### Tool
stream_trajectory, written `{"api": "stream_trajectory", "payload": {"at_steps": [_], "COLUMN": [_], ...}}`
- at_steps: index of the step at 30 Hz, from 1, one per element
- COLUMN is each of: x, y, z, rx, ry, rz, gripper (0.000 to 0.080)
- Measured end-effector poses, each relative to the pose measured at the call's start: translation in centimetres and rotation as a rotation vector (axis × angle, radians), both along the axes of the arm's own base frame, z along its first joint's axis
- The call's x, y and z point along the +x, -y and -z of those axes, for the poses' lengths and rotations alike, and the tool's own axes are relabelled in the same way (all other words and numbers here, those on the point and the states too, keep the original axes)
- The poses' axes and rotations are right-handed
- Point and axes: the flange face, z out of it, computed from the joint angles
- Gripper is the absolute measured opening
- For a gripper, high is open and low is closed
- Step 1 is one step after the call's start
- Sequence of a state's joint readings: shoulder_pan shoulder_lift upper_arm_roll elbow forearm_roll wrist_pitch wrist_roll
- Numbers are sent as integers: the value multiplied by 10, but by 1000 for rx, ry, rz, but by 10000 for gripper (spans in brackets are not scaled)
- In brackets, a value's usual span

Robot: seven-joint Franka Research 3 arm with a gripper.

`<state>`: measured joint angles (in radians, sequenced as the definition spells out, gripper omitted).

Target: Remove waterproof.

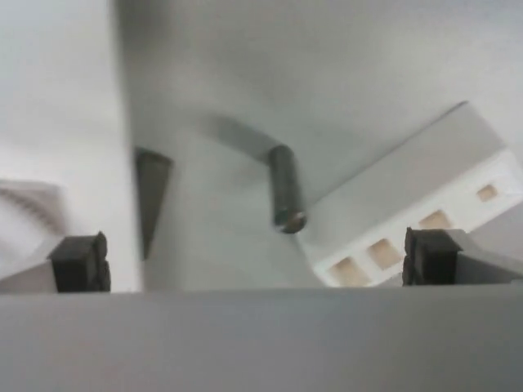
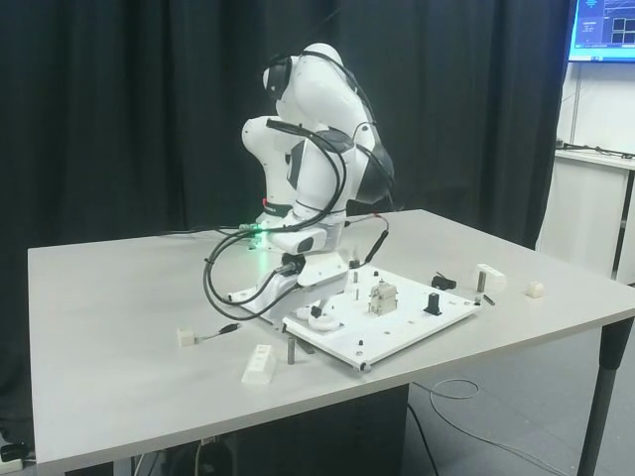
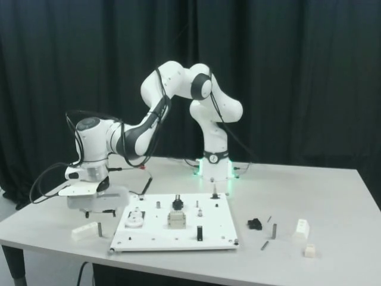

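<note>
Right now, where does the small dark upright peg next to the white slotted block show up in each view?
Wrist view: the peg stands mid-picture, between the gripper fingertips and beyond them.
First room view: the peg stands off the white board's near corner, under the arm.
Second room view: the peg stands below the gripper, left of the board.
Shared landmark: the white slotted block beside it.

White rounded arm, black joint bands, black looping cables, green base light
</note>
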<state>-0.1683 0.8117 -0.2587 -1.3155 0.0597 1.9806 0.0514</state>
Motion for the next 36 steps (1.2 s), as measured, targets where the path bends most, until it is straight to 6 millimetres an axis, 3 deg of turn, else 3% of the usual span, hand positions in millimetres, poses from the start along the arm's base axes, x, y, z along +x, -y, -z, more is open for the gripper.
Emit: {"api": "stream_trajectory", "payload": {"at_steps": [8, 19, 30, 36], "x": [-2, -7, -15, -21], "y": [-24, -83, -150, -176], "z": [-21, -51, -62, -63], "rx": [73, 155, 155, 146], "ry": [-51, -150, -204, -194], "rz": [11, 53, 79, 77], "gripper": [800, 800, 800, 800]}}
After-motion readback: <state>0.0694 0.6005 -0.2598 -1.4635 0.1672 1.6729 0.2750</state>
